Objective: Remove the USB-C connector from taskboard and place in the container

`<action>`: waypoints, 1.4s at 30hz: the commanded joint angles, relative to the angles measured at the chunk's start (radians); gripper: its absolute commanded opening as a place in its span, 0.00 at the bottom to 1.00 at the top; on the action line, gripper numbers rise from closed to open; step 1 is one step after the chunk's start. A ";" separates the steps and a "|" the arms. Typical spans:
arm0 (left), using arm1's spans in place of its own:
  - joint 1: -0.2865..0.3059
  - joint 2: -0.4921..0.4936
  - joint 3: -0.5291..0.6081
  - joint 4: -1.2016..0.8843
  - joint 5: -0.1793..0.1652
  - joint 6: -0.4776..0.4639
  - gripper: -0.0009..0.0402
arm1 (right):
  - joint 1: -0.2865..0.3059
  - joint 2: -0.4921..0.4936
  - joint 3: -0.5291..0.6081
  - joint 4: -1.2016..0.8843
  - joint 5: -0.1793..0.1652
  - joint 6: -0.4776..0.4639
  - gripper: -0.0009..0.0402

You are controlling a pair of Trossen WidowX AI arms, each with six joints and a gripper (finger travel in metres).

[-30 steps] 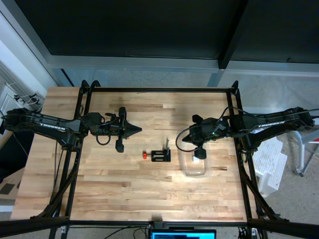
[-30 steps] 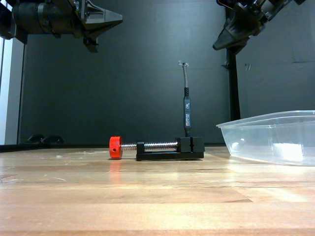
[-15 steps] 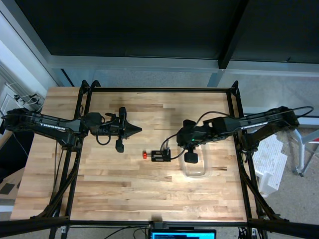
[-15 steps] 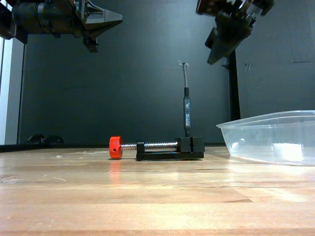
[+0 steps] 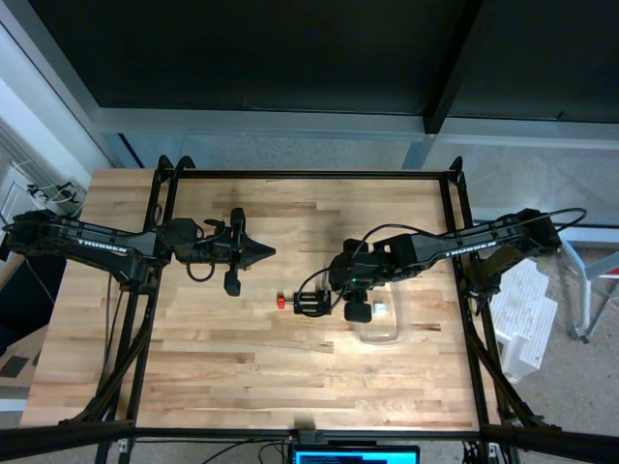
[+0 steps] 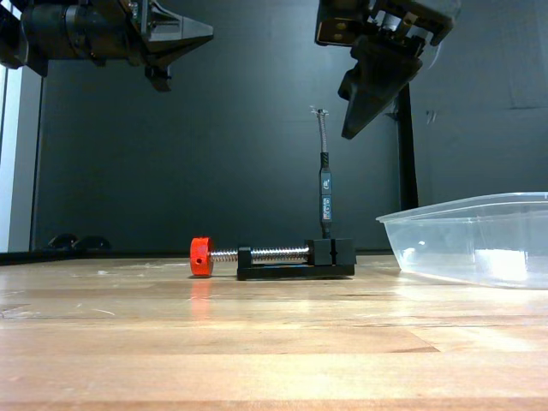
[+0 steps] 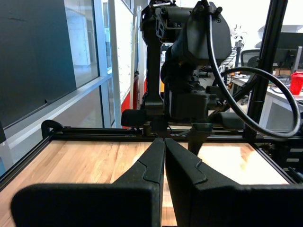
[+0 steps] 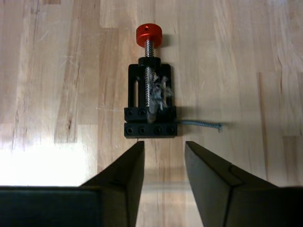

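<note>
From above, I see the left gripper [image 5: 265, 252] parked well away from the small black block-shaped taskboard with its orange-red knob [image 5: 309, 304], which sits on the pale wooden surface [image 5: 232, 358]. The right gripper [image 5: 336, 282] hangs over that taskboard. The clear rectangular plastic container [image 5: 379, 340] sits near the taskboard, on the side away from the knob.

At surface level, the slim dark USB-C connector [image 6: 325, 201] stands upright in the taskboard's end opposite the knob. A braided stub rises from it, and the right gripper's tip is near the stub's top.

Left wrist camera: jaws together.

Right wrist camera: jaws apart, with the taskboard beyond them.
</note>
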 commanded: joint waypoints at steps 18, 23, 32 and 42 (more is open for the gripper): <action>0.000 0.000 0.000 0.000 0.000 0.000 0.02 | 0.002 0.204 0.127 -0.033 0.002 -0.011 0.37; 0.000 0.000 0.000 0.000 0.000 0.000 0.02 | 0.002 0.220 0.127 -0.029 0.001 -0.012 0.36; 0.000 0.000 0.000 0.000 0.000 0.000 0.02 | 0.003 0.219 0.127 -0.029 0.008 -0.027 0.26; 0.000 0.000 0.000 0.001 0.000 0.000 0.02 | 0.002 0.219 0.127 -0.024 0.003 -0.029 0.16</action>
